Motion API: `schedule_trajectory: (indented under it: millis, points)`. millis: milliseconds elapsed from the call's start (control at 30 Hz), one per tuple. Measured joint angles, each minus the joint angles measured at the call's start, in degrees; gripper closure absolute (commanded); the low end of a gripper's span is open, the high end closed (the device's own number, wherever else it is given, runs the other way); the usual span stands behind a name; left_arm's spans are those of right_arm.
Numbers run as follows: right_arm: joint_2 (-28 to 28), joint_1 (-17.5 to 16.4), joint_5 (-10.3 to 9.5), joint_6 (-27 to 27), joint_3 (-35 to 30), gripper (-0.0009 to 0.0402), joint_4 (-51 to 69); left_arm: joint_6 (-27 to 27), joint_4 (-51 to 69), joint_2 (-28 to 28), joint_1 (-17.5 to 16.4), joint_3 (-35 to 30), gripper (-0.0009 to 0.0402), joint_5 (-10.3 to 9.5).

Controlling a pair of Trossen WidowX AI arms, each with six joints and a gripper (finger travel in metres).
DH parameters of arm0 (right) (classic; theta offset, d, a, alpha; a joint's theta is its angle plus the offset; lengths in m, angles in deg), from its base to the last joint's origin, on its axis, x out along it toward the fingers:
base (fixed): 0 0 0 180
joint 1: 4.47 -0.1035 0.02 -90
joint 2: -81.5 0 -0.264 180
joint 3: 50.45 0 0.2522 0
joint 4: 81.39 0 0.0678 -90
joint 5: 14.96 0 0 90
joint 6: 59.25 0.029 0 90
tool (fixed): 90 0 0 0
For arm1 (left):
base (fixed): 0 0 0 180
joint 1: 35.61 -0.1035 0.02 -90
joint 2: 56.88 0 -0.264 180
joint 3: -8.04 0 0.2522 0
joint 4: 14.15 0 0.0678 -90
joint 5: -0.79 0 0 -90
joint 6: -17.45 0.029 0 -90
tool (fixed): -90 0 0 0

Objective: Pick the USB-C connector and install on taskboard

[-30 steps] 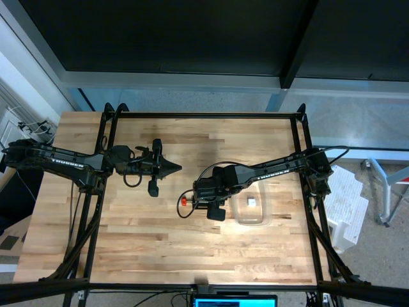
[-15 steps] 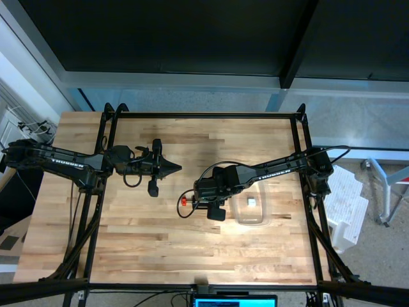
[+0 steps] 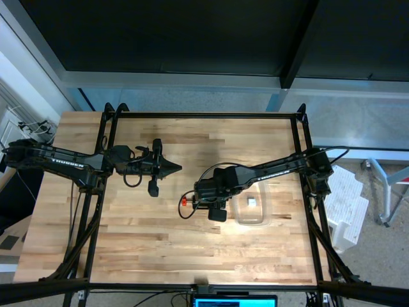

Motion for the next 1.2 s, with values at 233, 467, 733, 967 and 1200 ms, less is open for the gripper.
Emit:
schedule_trajectory:
  millis: [233, 467, 733, 967, 1200]
  points:
    - [3.04, -0.11, 0.22, -0.07, -0.04, 0.0197, 1.77, 0.00, 0.00, 0.00, 0.00, 0.00, 0.0393, 0.00]
    - [5.44, -0.22, 0.46, -0.26, -0.09, 0.0188, 3.74, 0.00, 0.00, 0.00, 0.00, 0.02, 0.0393, -0.02]
    - [5.84, -0.31, 0.55, -0.42, -0.15, 0.0203, 4.39, 0.02, 0.00, 0.00, 0.00, 0.00, 0.0393, -0.02]
    - [9.53, 0.17, 0.57, -4.31, 1.44, 0.0239, 5.16, 0.00, 0.00, 0.00, 0.00, 0.00, 0.0393, -0.02]
    - [17.88, 2.47, 0.55, -6.40, 9.86, 0.0308, -2.05, 0.02, 0.00, 0.00, 0.00, 0.02, 0.0393, -0.02]
